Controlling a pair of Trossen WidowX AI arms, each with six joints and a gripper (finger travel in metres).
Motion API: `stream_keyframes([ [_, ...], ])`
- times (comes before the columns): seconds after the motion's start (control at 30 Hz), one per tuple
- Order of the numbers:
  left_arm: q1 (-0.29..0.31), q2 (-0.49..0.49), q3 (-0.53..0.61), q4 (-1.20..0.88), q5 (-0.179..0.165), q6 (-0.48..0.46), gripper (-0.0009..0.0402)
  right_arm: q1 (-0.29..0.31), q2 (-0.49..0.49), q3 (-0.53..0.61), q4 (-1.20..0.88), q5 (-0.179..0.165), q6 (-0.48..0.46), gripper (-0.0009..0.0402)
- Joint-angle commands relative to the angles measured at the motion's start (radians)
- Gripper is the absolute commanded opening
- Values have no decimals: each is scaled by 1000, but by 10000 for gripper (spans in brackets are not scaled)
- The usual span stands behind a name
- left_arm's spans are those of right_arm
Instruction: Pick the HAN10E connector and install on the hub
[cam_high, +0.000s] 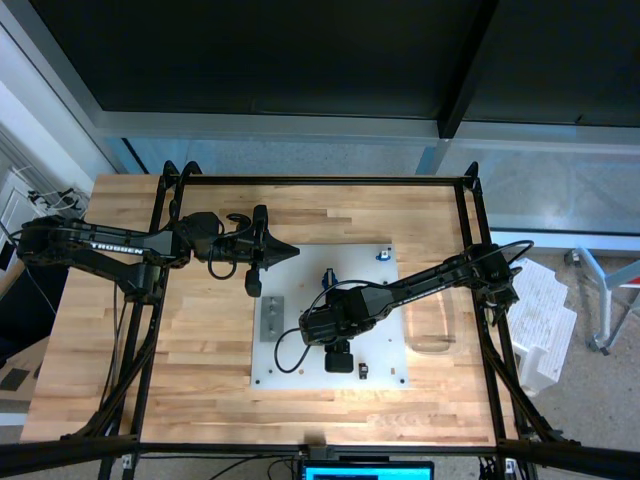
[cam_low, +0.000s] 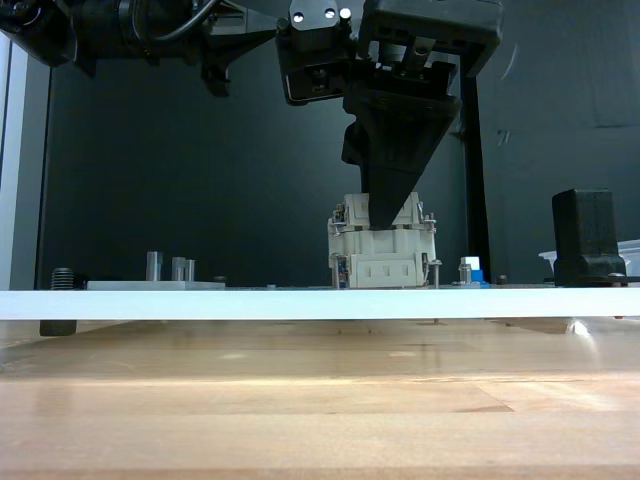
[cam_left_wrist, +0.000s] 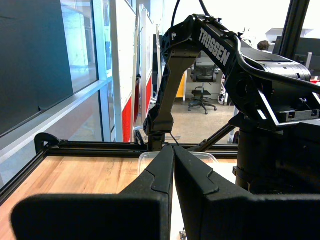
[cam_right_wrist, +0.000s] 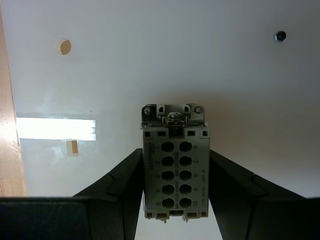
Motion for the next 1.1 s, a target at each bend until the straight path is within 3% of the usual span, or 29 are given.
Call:
stream_keyframes([
  [0.03, 0, 0, 0, 0, 0, 0, 0, 0, 0, 0, 2, 0, -4, 0],
  [0.7, 0, 0, 0, 0, 0, 0, 0, 0, -1, 0, 9, 0, -20, 4],
  [1.1, 0, 0, 0, 0, 0, 0, 0, 0, -1, 1, 7, 2, -19, 81],
])
